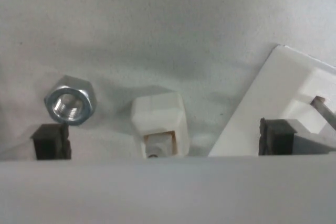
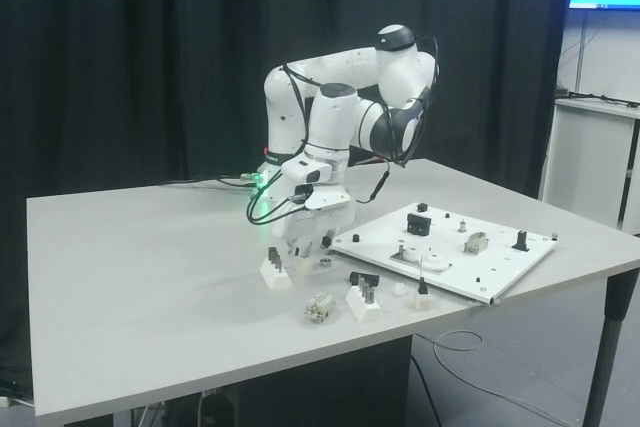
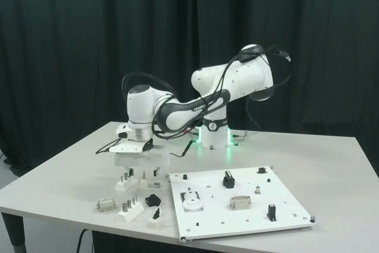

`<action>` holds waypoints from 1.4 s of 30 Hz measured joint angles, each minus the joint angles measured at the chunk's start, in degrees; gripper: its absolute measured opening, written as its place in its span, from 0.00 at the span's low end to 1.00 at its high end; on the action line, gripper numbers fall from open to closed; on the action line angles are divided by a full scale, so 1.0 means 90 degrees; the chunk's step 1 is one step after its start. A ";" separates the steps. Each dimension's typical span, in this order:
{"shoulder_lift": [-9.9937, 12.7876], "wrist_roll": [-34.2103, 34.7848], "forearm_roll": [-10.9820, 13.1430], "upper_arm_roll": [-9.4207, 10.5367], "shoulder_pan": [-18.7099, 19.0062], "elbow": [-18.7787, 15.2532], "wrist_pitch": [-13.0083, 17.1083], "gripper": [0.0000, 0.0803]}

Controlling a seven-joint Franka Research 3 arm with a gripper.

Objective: Pick Ethernet.

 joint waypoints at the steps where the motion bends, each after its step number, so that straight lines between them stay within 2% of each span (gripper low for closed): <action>1: 0.0000 -0.0004 0.0000 0.0003 -0.0002 0.0000 0.0002 1.00; 18: 0.0044 -0.0069 -0.0005 0.0068 -0.0029 -0.0005 0.0068 1.00; 19: 0.0047 -0.0069 -0.0008 0.0072 -0.0029 -0.0007 0.0083 0.83; 23: 0.0048 -0.0069 -0.0014 0.0091 -0.0029 -0.0016 0.0120 0.83; 24: 0.0048 -0.0069 -0.0014 0.0096 -0.0029 -0.0017 0.0125 0.63; 32: 0.0048 -0.0069 -0.0014 0.0131 -0.0030 -0.0019 0.0142 0.63; 33: 0.0048 -0.0069 -0.0014 0.0134 -0.0029 -0.0019 0.0142 0.23; 39: 0.0048 -0.0069 -0.0014 0.0141 -0.0021 -0.0019 0.0141 0.23; 40: 0.0048 -0.0069 -0.0014 0.0141 -0.0018 -0.0019 0.0141 0.12; 42: 0.0048 -0.0069 -0.0014 0.0141 -0.0011 -0.0018 0.0141 0.12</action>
